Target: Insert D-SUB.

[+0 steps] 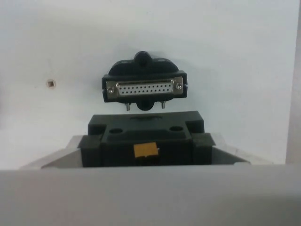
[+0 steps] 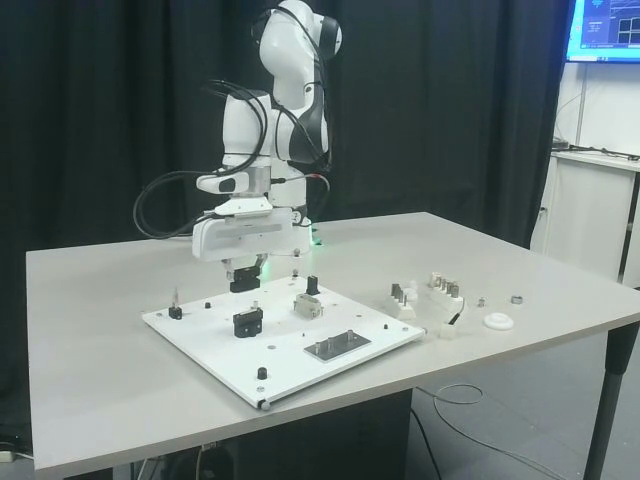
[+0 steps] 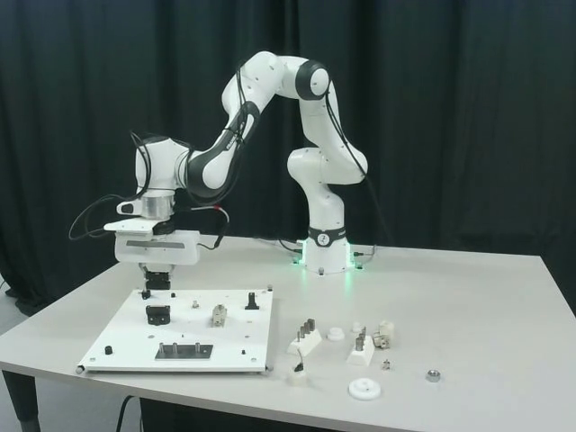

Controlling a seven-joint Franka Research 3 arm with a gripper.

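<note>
I had the gripper [image 2: 244,276] clamped on the black D-SUB plug [image 2: 243,284], left of centre in the first room view, poised above the socket [image 2: 247,322] on the white board [image 2: 300,375] for a straight descent. Only the wrist view showed the socket's pin face, centre frame, clear of the plug.
</note>
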